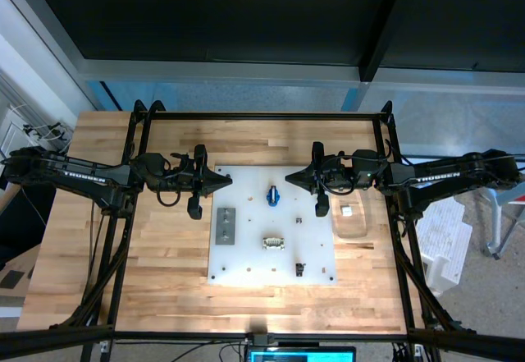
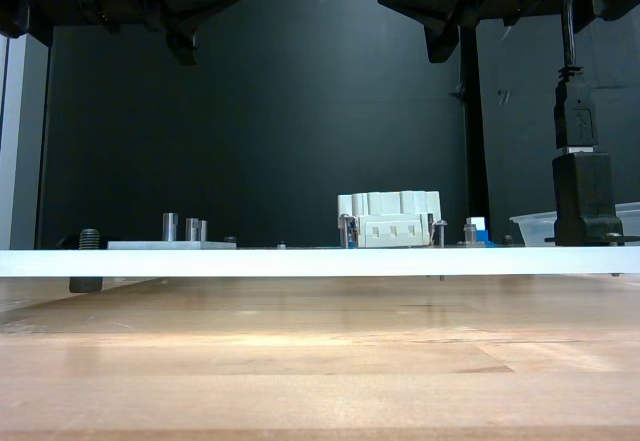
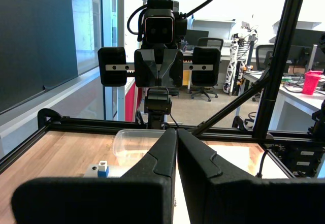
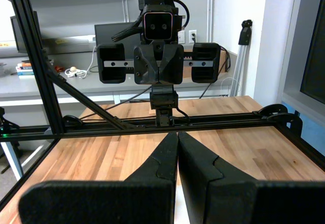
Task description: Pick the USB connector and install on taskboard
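- On the bench (image 1: pixel 123 255), by the near edge of the taskboard (image 1: pixel 246 255), the USB connector (image 2: pixel 577 126) stands upright in the small black socket (image 2: pixel 584 203). Its cable rises straight up from it.
- Above the board's far part, the left gripper (image 1: pixel 226 180) and the right gripper (image 1: pixel 289 179) hover tip toward tip, well apart. Each is closed on nothing.
- Step: the plug looks seated, so I judge the install done, with nothing left to pick.
- Next move: keep both arms clear of the cable. A press straight down is called for only if the plug proves not fully home.
- Count:
  - two grippers
  - one taskboard
  - one USB connector
  - one socket
  - one blue knob (image 1: pixel 273 195)
  - one grey two-hole block (image 1: pixel 225 224)
  - one silvery multi-pin connector (image 1: pixel 273 242)
  - one clear tray (image 1: pixel 361 229) beside the board's right edge
  - one small white piece (image 1: pixel 347 211), apparently in the tray
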